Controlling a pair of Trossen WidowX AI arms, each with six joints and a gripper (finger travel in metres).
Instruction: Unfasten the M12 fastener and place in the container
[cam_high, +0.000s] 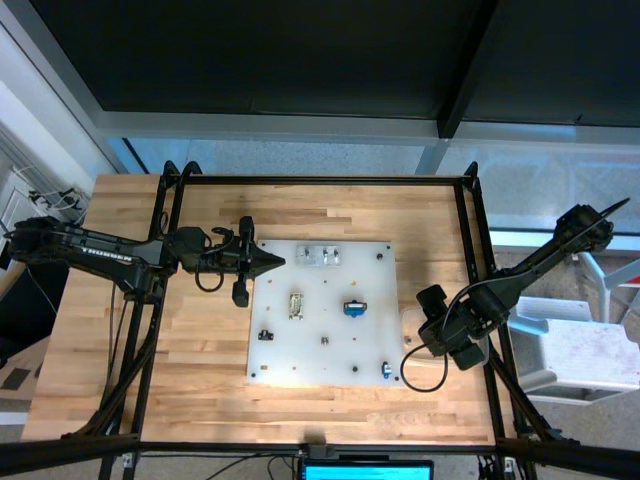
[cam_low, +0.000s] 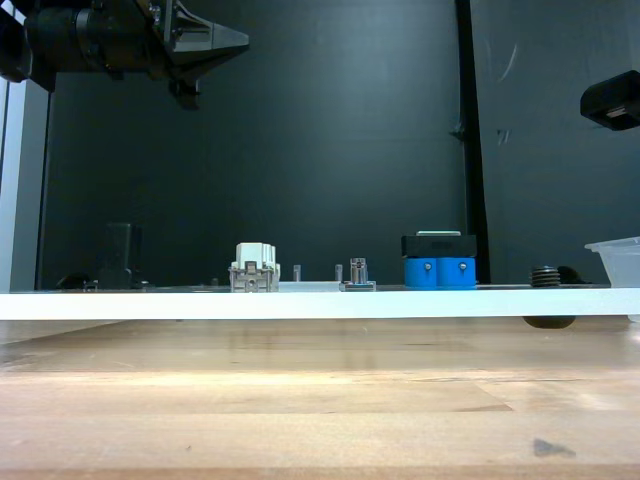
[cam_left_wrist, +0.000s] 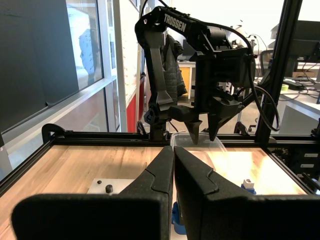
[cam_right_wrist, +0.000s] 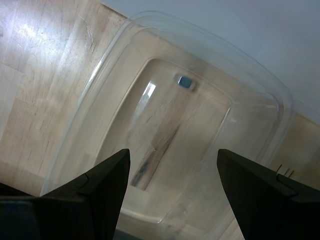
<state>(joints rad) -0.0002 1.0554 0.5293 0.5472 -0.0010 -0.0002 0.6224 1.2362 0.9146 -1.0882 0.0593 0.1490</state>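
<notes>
Black left arm: reaches in from 9 o'clock and stretches level above the table. The left gripper (cam_high: 270, 262) hangs high over the 10 o'clock corner of the white board (cam_high: 300, 350), pointing toward 3 o'clock.
Left fingers: pressed together into a single point, holding nothing and touching nothing.
Right arm: comes in from 3 o'clock, bent at the elbow, with the wrist tipped downward. The right gripper (cam_right_wrist: 173, 152) hangs above the container (cam_right_wrist: 260, 95), which sits just off the board's 4 o'clock side.
Right fingers (cam_right_wrist: 107, 180): spread well apart and empty, touching neither the tub's rim nor its floor.
M12 fastener (cam_right_wrist: 185, 81): one small silvery nut lying on the container's floor near an end wall, apart from both fingers.
Stud (cam_low: 545, 275): its black ribs show bare in the low view, with nothing on top.
Counts: two arms, two grippers, one container, one fastener, one stud, one board.
</notes>
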